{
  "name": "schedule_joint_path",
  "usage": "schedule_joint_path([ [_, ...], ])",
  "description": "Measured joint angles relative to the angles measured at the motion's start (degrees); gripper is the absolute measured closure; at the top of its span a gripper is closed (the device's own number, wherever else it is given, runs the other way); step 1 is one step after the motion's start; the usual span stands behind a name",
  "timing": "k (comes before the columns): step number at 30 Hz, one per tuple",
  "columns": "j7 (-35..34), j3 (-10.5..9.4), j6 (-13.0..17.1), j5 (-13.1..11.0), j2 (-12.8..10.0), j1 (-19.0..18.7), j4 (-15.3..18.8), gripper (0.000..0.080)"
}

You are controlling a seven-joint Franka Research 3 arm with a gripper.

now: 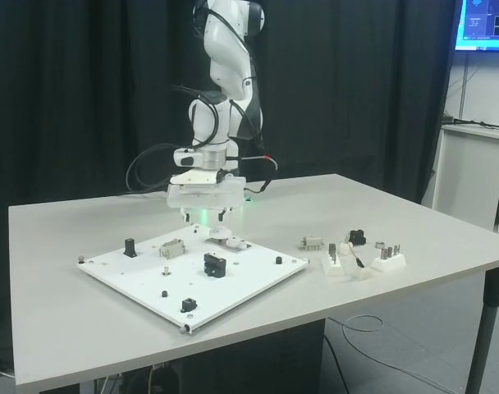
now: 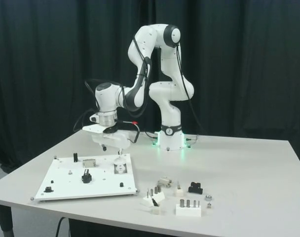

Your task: Insert large gear.

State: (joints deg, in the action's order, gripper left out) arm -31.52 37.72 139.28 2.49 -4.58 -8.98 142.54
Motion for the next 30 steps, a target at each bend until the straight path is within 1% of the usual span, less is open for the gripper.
schedule_joint_path([
  [10, 0.0, 0.16, 1.5, -2.1, -0.4, 0.0, 0.3, 0.0003],
  [17, 0.0, 0.19, 3.2, -2.6, -0.8, 0.0, 0.8, 0.0003],
  [24, 0.5, 0.19, 4.3, -3.4, -1.4, 0.0, 1.0, 0.0003],
  [30, 2.3, 0.19, 5.4, -5.2, -2.3, 0.0, 1.0, 0.0003],
])
